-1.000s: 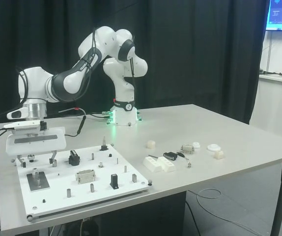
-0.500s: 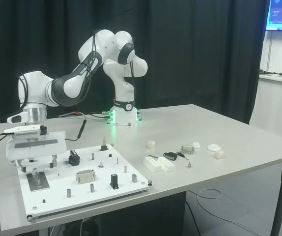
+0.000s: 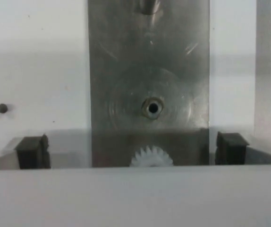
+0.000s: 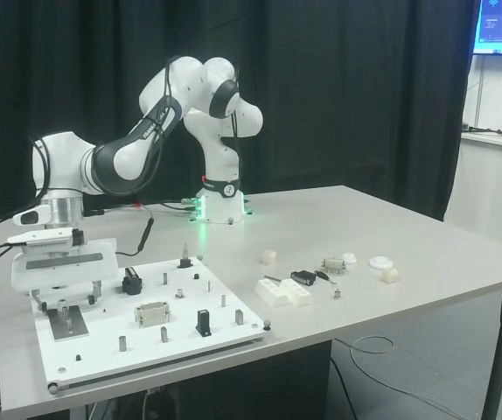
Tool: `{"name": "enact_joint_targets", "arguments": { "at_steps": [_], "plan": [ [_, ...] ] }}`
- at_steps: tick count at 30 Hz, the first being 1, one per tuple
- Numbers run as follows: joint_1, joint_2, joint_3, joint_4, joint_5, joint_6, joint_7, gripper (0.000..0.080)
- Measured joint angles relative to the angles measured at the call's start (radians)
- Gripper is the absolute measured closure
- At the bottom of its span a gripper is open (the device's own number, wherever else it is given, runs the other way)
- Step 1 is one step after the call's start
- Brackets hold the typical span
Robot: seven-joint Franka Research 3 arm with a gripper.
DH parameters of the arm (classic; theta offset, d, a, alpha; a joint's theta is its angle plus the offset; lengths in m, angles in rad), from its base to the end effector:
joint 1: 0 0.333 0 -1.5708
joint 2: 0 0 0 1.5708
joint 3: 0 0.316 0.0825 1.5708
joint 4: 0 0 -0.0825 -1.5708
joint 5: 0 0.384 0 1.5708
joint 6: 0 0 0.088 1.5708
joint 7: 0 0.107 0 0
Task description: Remove small gear.
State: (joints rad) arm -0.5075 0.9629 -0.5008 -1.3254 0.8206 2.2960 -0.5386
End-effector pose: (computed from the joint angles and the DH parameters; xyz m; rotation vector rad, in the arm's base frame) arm 0.4920 -0.5715 0.2057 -2.8129 1.1340 -0.4218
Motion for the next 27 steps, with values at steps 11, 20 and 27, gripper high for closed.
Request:
{"name": "enact_joint_targets", "arguments": {
  "at_steps": [11,20,27],
  "plan": [
    [-0.005,0.003,0.0,0.001,0.006,0.0,-0.001,0.0302],
    [-0.02,0.009,0.002,0.016,0.007,-0.003,-0.001,0.0494],
    [-0.023,0.012,0.002,0.022,0.007,-0.011,-0.001,0.0606]
  ]
}}
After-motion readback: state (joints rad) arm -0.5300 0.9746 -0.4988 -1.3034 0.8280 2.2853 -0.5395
